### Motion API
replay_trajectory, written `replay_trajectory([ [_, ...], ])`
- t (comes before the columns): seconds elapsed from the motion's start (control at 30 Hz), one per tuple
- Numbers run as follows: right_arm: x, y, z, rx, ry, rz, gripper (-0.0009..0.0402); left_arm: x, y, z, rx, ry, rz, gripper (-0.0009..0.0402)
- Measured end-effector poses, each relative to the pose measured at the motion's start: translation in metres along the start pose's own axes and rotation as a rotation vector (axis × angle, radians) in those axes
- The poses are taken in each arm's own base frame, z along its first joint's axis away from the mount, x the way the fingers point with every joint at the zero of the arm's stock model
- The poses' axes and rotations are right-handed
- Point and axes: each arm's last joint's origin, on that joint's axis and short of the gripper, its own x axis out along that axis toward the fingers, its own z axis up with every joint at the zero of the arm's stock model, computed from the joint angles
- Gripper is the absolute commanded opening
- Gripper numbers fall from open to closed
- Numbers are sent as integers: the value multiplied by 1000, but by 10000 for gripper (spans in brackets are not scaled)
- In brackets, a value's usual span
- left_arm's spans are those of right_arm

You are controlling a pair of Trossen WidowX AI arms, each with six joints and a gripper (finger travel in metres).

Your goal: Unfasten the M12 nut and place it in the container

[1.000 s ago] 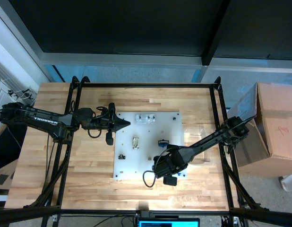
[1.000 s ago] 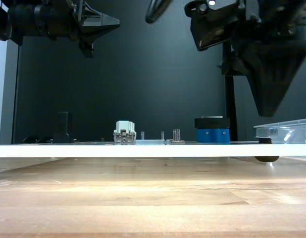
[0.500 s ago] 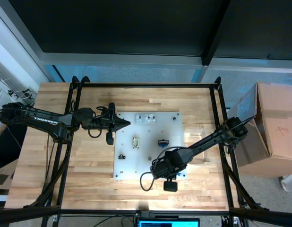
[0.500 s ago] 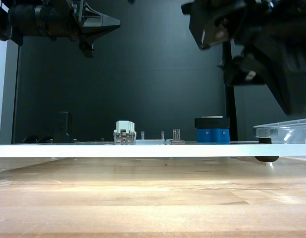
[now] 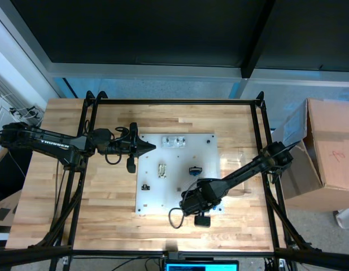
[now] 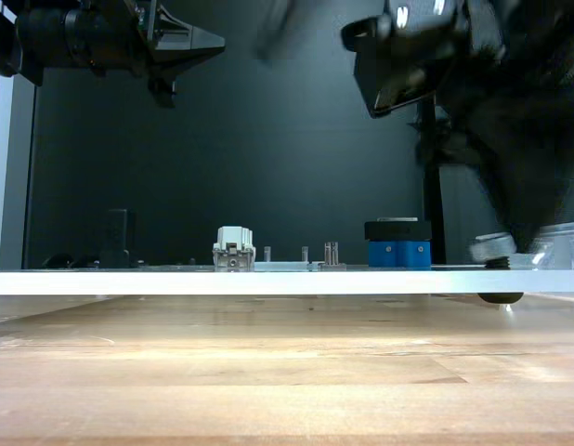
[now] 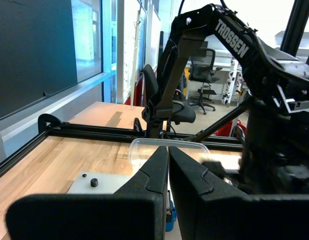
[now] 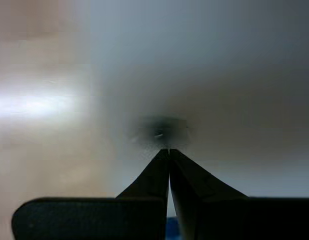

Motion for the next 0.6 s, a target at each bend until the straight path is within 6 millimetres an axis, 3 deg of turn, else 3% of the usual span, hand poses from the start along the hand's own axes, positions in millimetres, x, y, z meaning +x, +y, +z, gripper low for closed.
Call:
replay_trajectory([
  [0.13, -11, -9, -1, 17, 1, -85, 0, 0, 0, 0, 0, 0, 0, 0],
  [0.6, -26, -6, -3, 134, 24, 29, 5, 0, 0, 0, 0, 0, 0, 0],
])
